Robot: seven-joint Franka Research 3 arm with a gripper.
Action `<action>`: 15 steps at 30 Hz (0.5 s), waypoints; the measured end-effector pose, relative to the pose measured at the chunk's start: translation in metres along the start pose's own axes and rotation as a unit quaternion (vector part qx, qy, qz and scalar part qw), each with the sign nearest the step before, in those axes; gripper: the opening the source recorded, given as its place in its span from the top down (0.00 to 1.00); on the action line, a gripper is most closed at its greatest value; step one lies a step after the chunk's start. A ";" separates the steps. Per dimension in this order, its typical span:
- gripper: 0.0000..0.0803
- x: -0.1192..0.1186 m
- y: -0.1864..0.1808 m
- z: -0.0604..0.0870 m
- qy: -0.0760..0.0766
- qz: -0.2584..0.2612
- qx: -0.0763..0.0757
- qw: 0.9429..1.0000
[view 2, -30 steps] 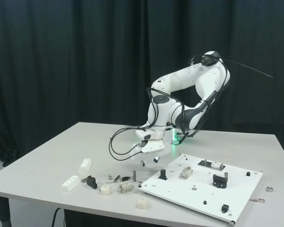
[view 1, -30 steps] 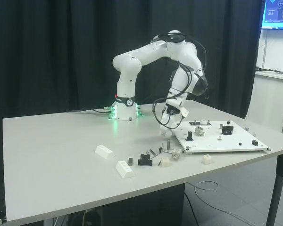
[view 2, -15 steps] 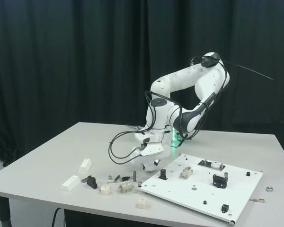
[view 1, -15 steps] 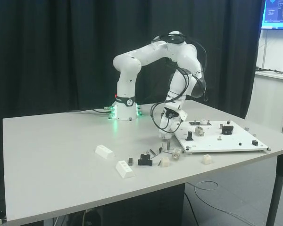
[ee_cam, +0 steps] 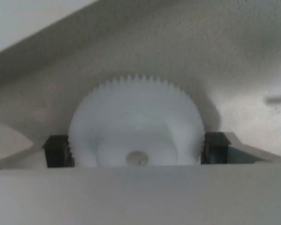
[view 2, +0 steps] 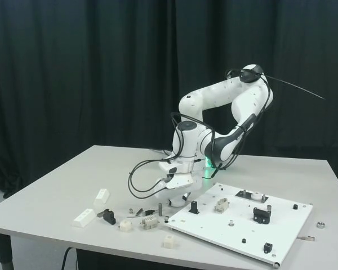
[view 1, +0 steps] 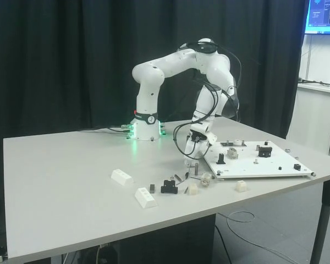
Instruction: Place large gear.
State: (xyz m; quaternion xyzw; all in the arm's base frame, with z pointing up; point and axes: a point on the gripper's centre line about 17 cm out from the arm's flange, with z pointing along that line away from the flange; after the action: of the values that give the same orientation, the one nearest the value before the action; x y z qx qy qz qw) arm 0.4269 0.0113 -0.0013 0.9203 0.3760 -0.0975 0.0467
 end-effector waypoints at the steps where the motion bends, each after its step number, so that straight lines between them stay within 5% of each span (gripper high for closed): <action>1: 0.26 0.000 0.000 0.000 0.000 0.000 0.000 1.000; 9: 0.26 0.000 0.003 -0.003 0.002 0.000 -0.004 1.000; 10: 0.03 0.000 0.004 -0.004 0.002 0.000 -0.005 1.000; 15: 0.03 0.000 0.007 -0.011 0.003 0.000 -0.008 1.000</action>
State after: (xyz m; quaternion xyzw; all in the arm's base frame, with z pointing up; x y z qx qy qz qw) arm 0.4333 0.0077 0.0095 0.9203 0.3767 -0.0914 0.0530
